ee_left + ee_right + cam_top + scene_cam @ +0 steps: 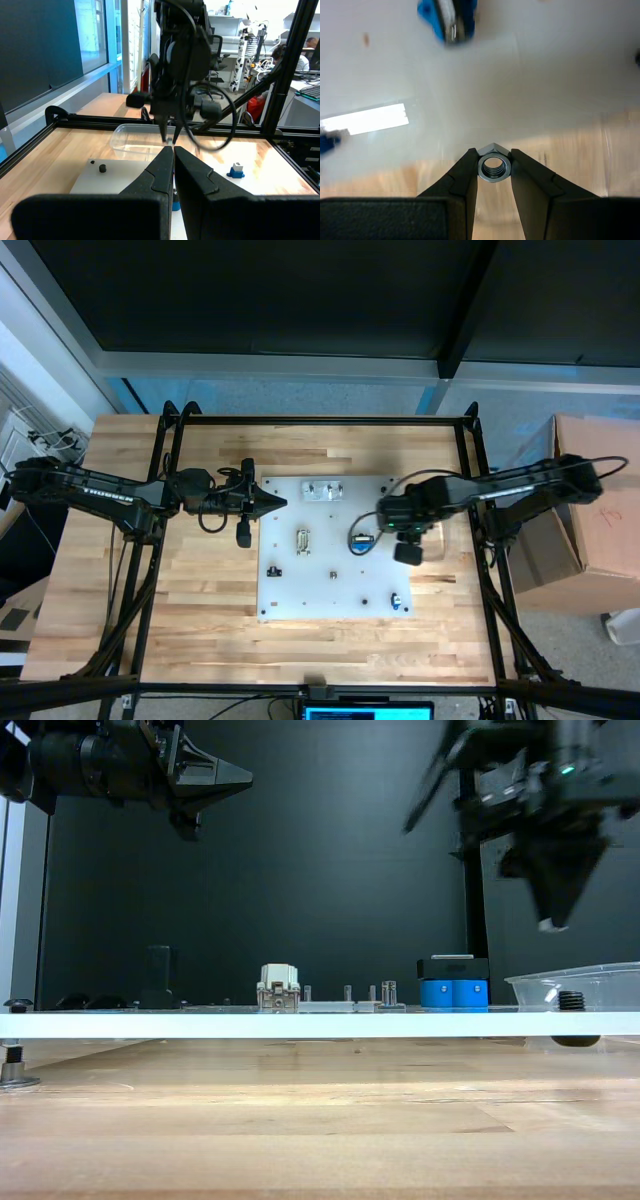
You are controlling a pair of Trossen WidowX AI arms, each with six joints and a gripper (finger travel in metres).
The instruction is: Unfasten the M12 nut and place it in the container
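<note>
From above the nut [494,167] is hidden; close up it's silver, hexagonal, clamped in my right tool [551,920], off its bare stud [571,1001]. Left tool [245,782], tips together, hangs upper left.

Butcher-block table [200,590] on a bluish floor [300,395], dark panel [330,870] behind its far edge. Cardboard box [590,505] beside the table's right side, bright windows [95,35] beyond.
</note>
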